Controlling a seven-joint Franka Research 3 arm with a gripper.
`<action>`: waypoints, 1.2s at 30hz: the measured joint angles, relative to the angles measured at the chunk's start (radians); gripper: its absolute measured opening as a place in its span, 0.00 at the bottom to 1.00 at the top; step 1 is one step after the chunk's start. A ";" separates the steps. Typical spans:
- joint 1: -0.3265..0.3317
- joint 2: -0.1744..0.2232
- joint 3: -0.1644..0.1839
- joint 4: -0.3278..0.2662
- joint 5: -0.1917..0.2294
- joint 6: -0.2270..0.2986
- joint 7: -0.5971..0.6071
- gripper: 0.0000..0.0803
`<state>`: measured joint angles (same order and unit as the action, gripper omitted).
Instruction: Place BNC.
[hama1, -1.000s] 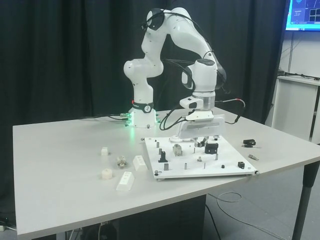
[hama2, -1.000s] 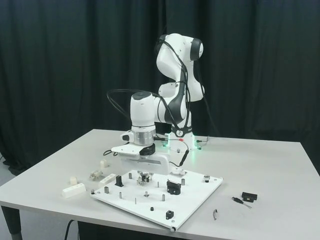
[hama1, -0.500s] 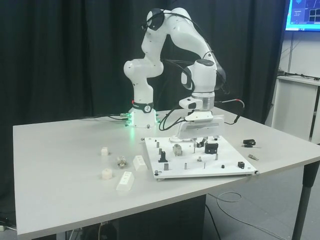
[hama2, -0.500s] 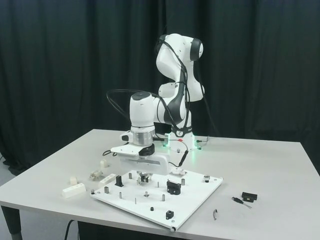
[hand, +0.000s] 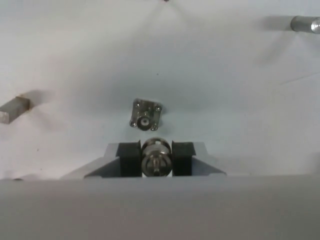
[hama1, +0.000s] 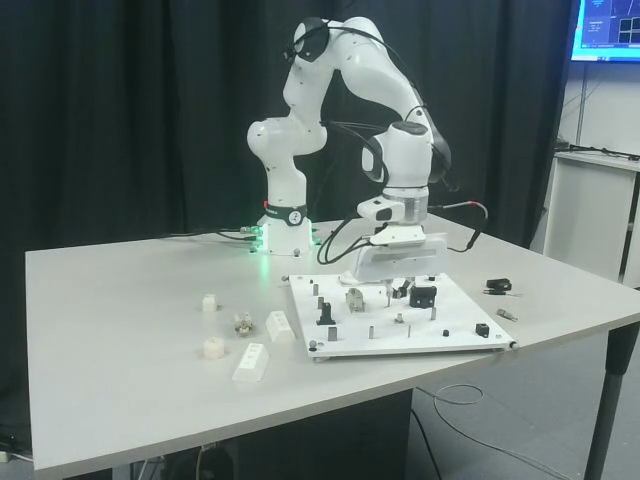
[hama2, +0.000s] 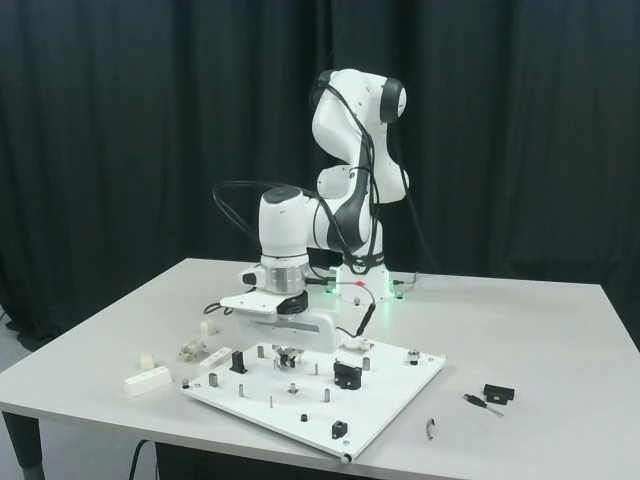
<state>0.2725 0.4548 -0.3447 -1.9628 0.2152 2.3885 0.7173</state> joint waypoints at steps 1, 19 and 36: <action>0.000 0.001 0.000 0.000 0.000 0.001 -0.005 0.16; 0.005 0.004 0.076 0.002 0.022 0.021 -0.025 0.16; 0.105 0.004 0.116 0.019 0.056 0.029 0.060 0.16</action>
<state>0.3772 0.4590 -0.2291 -1.9440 0.2714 2.4170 0.7771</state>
